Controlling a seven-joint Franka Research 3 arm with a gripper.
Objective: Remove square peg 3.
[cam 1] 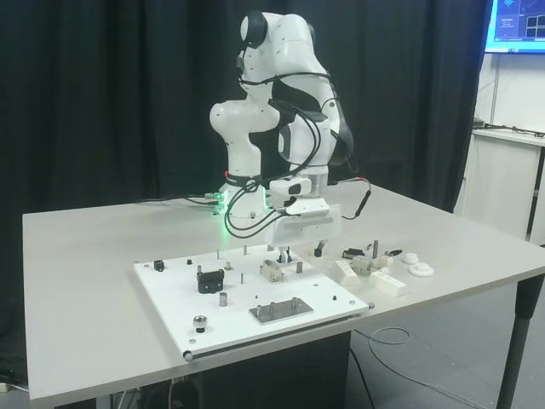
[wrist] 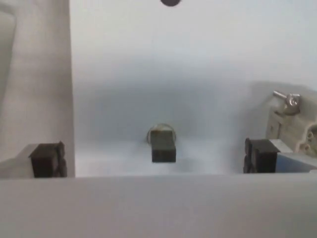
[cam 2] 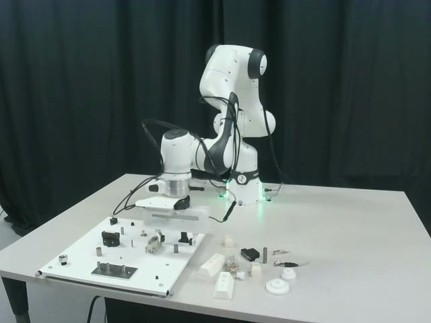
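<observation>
Progress check: nothing is extracted yet.

- Square peg 3 [wrist: 163, 145] is seen in the wrist view as a small black block standing upright on the white board [wrist: 198, 64], apparently seated in its hole. It is untouched.
- The claw [wrist: 154, 157] is spread wide: its two black fingertips [wrist: 48, 159] are seen well apart, one on either side of the peg, with clear gaps to it. Nothing is held.
- In both room views the claw [cam 1: 300, 248] is seen low over the far edge of the board [cam 1: 170, 298], near the cluster of small fixtures. The peg itself is too small to be picked out there with confidence.
- A white part with a metal screw is seen just beside one fingertip in the wrist view; contact cannot be judged.
- Loose white and black parts [cam 2: 225, 272] are lying on the grey table [cam 2: 350, 229] beside the board.

Judgement: approach and alignment look done, or nearly. Left to do: final descent if needed, closing on the peg, a straight pull out of the hole, and placing it aside. Height above the peg cannot be confirmed from these views.
</observation>
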